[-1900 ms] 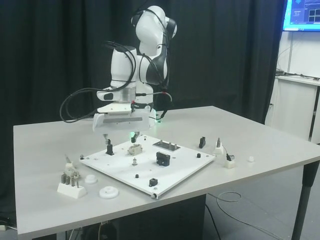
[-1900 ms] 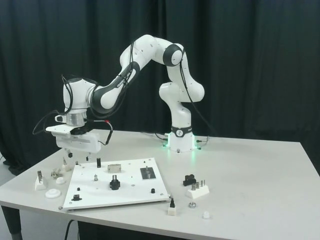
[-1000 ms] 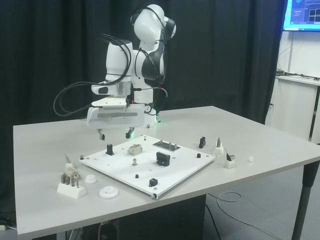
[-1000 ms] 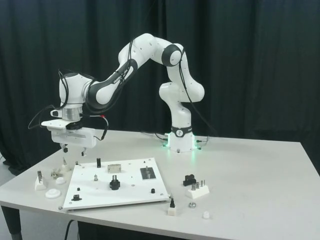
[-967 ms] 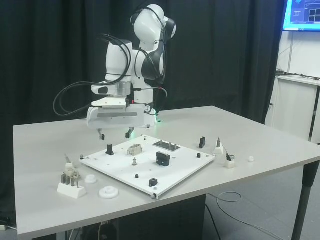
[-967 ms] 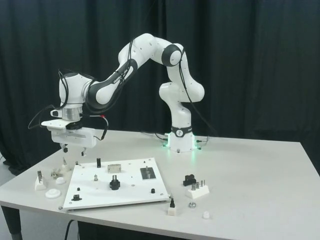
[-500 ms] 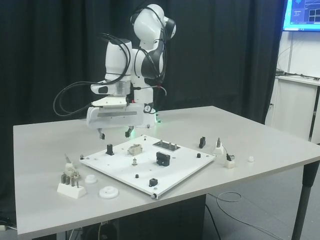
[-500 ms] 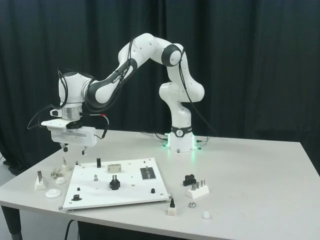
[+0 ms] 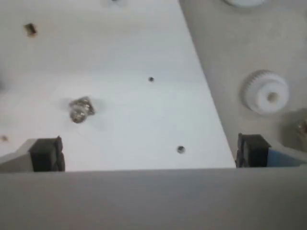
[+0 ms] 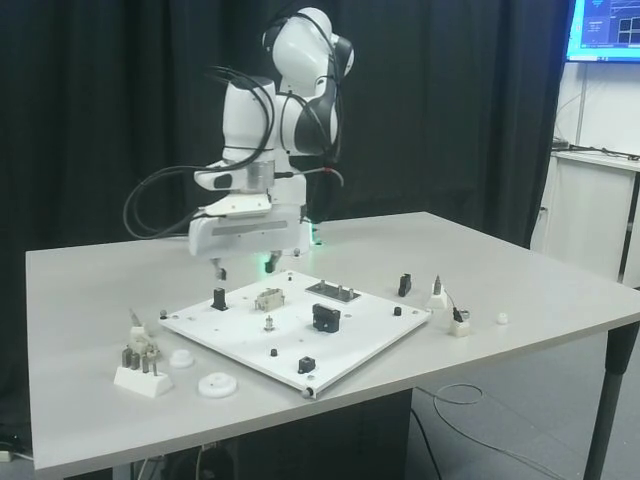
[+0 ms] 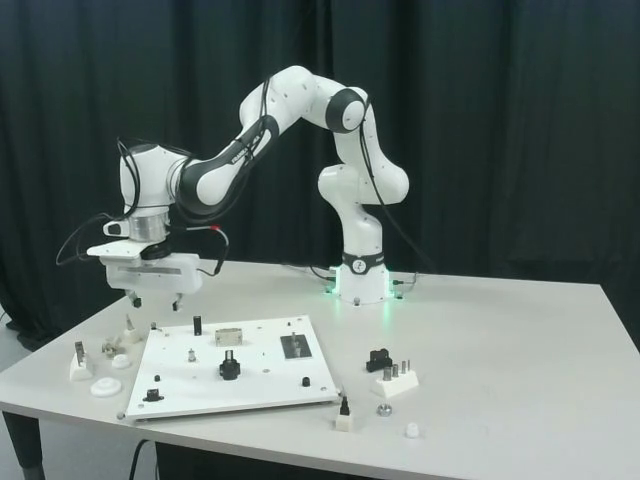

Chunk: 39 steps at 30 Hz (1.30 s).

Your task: Pick USB.

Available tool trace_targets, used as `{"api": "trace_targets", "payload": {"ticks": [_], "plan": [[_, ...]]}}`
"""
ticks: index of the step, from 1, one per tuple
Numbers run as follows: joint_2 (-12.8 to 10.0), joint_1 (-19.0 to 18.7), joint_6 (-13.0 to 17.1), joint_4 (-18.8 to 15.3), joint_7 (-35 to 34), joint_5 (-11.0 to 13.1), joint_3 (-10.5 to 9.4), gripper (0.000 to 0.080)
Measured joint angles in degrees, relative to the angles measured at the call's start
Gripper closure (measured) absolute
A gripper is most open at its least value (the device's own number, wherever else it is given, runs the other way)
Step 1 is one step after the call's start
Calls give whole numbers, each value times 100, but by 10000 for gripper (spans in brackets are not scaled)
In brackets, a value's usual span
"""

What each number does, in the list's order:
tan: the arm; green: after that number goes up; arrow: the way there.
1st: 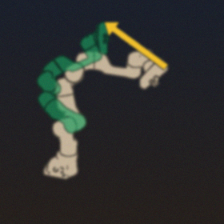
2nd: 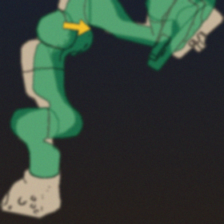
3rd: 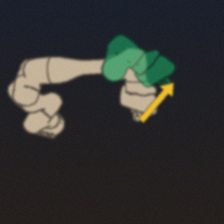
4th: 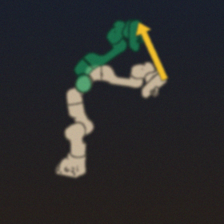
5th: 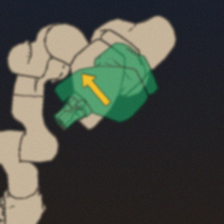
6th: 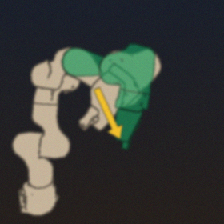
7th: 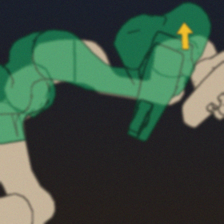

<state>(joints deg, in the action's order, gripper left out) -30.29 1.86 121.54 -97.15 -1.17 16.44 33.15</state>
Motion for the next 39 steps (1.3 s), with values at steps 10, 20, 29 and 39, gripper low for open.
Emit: {"api": "trace_targets", "payload": {"ticks": [10,20,29,39], "plan": [[22,-212,-156,56,15,128,-221,3],[31,-738,-192,74,-42,171,-234,3],[42,-1222,-192,74,-441,152,-234,3],[90,-1708,-186,75,-1369,149,-235,3]]}}
